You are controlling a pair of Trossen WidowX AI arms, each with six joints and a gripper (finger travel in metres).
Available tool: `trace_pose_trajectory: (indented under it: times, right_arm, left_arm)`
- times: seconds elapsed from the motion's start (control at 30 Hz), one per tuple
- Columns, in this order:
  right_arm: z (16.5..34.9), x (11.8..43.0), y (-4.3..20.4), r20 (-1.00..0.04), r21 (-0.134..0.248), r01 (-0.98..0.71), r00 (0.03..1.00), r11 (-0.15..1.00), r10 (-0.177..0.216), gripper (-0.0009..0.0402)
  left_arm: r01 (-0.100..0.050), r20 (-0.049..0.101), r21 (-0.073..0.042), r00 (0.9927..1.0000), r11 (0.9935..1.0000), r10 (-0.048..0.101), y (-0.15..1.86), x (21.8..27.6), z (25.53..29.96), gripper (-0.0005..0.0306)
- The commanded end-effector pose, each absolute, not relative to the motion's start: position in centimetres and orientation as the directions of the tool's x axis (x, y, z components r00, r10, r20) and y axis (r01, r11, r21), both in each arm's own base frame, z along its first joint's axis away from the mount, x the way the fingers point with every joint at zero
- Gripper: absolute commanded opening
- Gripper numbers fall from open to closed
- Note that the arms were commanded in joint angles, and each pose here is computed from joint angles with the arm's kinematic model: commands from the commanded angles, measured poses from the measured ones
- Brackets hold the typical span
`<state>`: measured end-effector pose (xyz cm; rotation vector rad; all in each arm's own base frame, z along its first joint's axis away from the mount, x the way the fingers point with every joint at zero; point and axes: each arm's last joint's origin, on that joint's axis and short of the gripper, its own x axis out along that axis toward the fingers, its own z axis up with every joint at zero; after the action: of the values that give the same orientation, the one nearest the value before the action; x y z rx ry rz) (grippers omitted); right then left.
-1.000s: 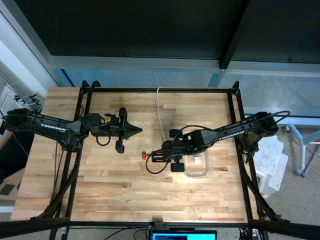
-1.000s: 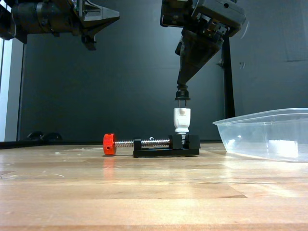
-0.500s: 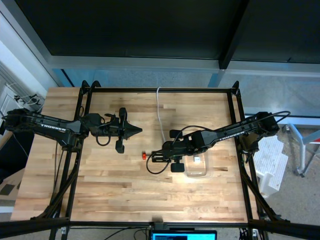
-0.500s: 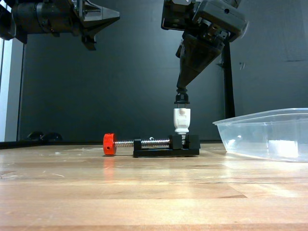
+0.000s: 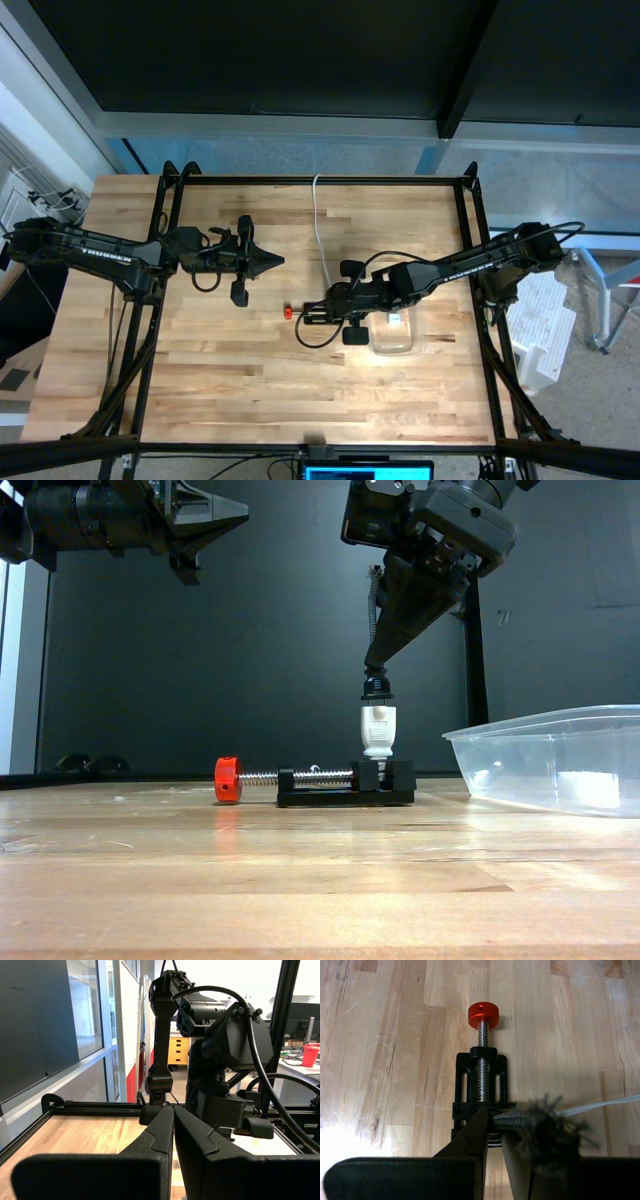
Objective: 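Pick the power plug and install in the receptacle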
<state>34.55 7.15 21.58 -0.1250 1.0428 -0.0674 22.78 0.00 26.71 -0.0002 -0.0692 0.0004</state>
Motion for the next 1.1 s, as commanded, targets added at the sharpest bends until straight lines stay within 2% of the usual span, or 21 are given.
trace_pose_trajectory:
  times: [0.03,0.27,0.4,1.1]
  right_arm:
    - [20.6,34.3,7.0,-0.870,-0.135,-0.009,0.479,0.991,-0.114,0.0000]
    - [20.8,34.5,7.0,-0.857,-0.134,-0.005,0.502,0.991,-0.113,0.0000]
    - [21.0,34.4,6.9,-0.844,-0.149,0.009,0.520,0.989,-0.132,0.0000]
    - [19.6,32.3,6.5,-0.774,-0.117,0.028,0.624,0.993,-0.109,0.0000]
  left_arm:
    - [0.000,0.070,0.000,0.99758,1.00000,0.000,0.00,22.79,26.72,0.0000]
    - [0.000,0.070,0.000,0.99758,1.00000,0.000,0.00,22.79,26.72,0.0000]
    - [0.000,0.070,0.000,0.99758,1.00000,0.000,0.00,22.79,26.72,0.0000]
    - [0.000,0.070,0.000,0.99758,1.00000,0.000,0.00,22.79,26.72,0.0000]
